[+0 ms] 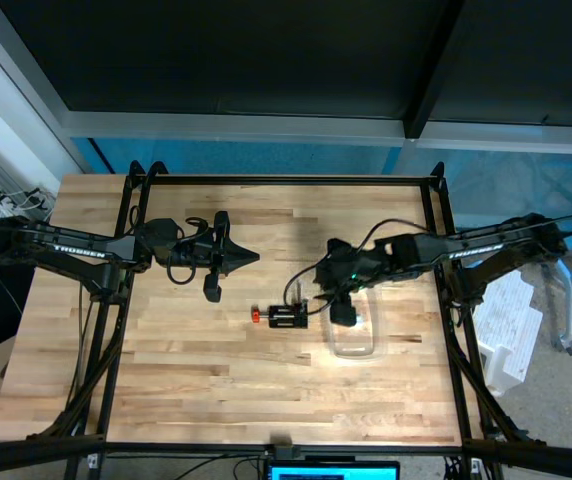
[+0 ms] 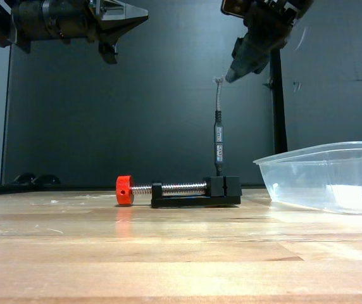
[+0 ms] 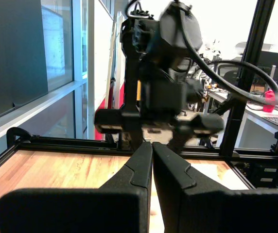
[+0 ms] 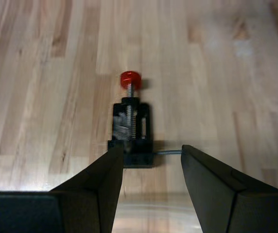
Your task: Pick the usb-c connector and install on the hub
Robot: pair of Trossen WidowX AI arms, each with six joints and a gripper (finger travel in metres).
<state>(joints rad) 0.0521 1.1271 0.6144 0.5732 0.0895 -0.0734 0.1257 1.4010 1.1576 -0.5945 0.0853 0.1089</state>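
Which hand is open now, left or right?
The right hand, its jaws apart above the clamp, where the connector stands upright, unheld. The left hand is shut, raised over the left of the table.

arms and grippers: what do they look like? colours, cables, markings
Left arm and right arm are black, with white TROSSEN lettering on a link and black cables looping at the wrist. Left gripper, over the table's left half, has wedge-shaped black fingers, shut. Right gripper, above the clamp, has the same fingers, open. The usb-c connector stands upright on the clamp.
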